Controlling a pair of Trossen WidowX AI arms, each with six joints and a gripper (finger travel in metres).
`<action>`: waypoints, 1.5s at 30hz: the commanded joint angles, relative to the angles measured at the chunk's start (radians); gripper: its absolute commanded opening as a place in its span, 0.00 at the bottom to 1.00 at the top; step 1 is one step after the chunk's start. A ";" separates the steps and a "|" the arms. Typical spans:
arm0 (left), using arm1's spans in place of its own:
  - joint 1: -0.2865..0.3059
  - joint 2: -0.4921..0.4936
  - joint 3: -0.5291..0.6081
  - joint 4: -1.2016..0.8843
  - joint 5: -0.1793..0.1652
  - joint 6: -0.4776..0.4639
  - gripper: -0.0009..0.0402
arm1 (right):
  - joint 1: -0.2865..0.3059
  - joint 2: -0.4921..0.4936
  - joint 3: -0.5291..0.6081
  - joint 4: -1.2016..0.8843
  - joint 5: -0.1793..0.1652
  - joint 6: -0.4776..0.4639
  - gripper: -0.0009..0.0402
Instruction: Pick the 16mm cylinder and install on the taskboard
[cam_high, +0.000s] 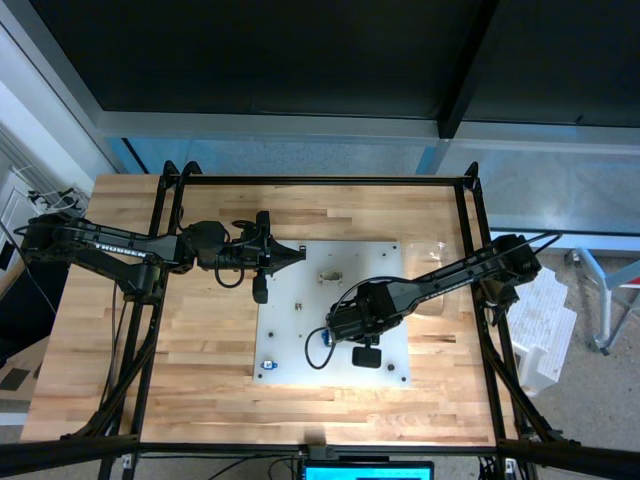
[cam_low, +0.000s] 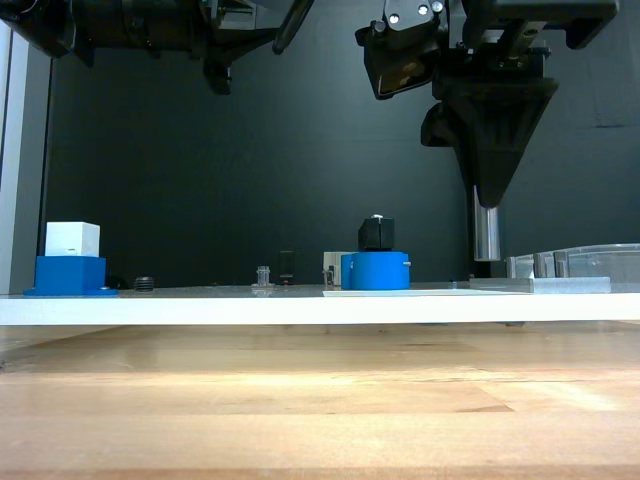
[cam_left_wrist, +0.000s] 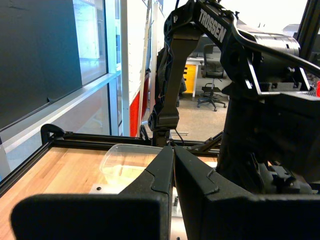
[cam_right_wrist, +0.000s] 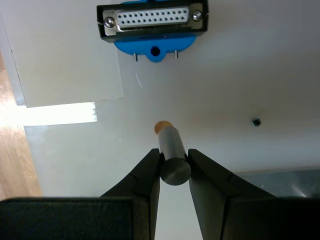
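Right wrist view: right gripper clamps the cylinder upright just above the taskboard, so placing seems in hand; next it needs careful alignment and a straight descent. Left gripper hangs closed, empty, over the board's far-left corner.

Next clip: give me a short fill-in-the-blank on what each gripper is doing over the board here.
1. The right gripper is ____ on the cylinder, upright above the taskboard.
2. The left gripper, raised over the taskboard's far left part, holds ____.
3. In the right wrist view, the pin connector sits on a ____ mount.
Missing words: shut; nothing; blue.
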 joint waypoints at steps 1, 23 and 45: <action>0.000 0.000 0.000 0.000 0.000 0.000 0.02 | 0.008 0.014 0.000 0.002 0.001 0.000 0.04; 0.000 0.000 0.000 0.000 0.000 0.000 0.02 | 0.013 0.037 -0.005 0.019 0.003 -0.001 0.04; 0.000 0.000 0.000 0.000 0.000 0.000 0.02 | 0.009 0.037 -0.028 0.049 0.011 0.002 0.04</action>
